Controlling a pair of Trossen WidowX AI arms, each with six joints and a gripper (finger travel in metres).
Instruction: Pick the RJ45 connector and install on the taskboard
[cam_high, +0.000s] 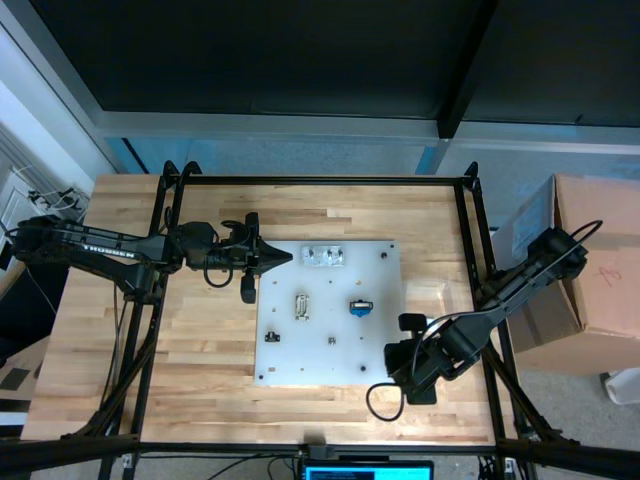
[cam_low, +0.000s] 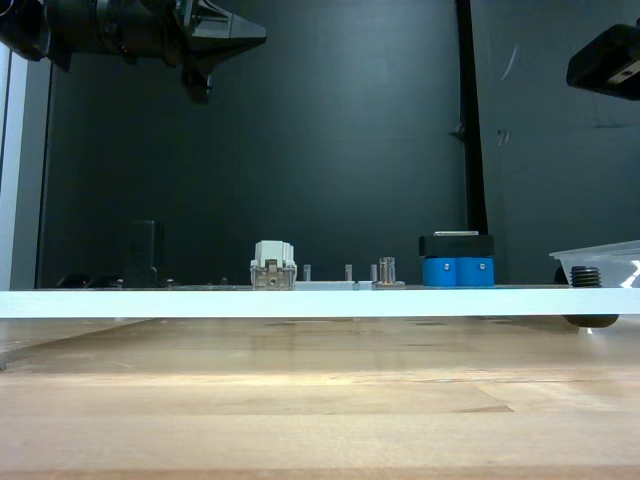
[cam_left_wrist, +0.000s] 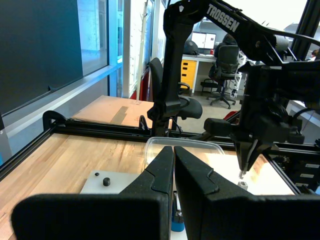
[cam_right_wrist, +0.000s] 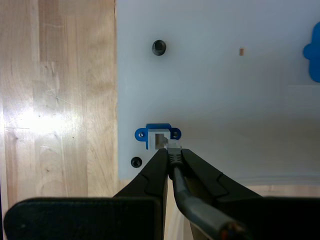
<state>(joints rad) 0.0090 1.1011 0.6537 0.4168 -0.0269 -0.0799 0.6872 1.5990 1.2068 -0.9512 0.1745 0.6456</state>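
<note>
Grey RJ45 connector pinched in right gripper, at blue socket, left gripper closed over taskboard edge

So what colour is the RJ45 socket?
Blue socket; see right wrist view. Right gripper holds connector at it; left gripper above board's left edge.

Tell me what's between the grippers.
High view: a grey fitting and a blue fitting, between the left gripper over the board's left edge and the right gripper holding the plug at its corner socket.
</note>
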